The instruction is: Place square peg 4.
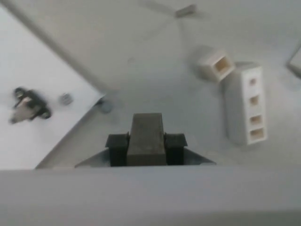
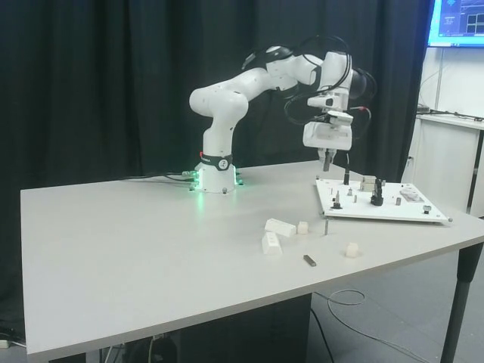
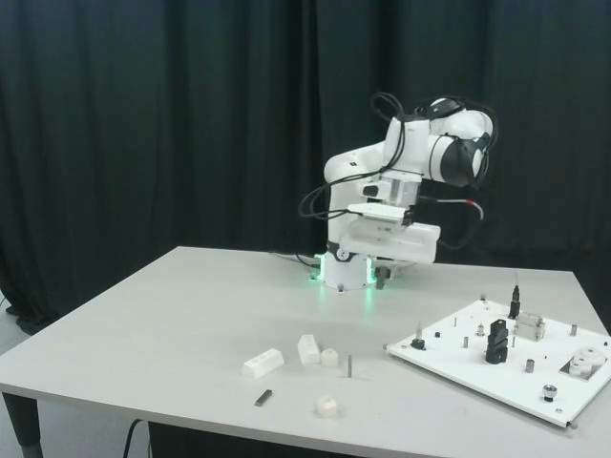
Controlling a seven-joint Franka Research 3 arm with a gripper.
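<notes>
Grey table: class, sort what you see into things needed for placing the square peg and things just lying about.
Job in hand: claw; square peg gripped in it; white four-hole block, likely its target.
Lying about: one-hole white cube; white board; small black bar.

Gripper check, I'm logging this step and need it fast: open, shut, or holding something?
Gripper: shut on the square peg, held above the grey table.
</notes>
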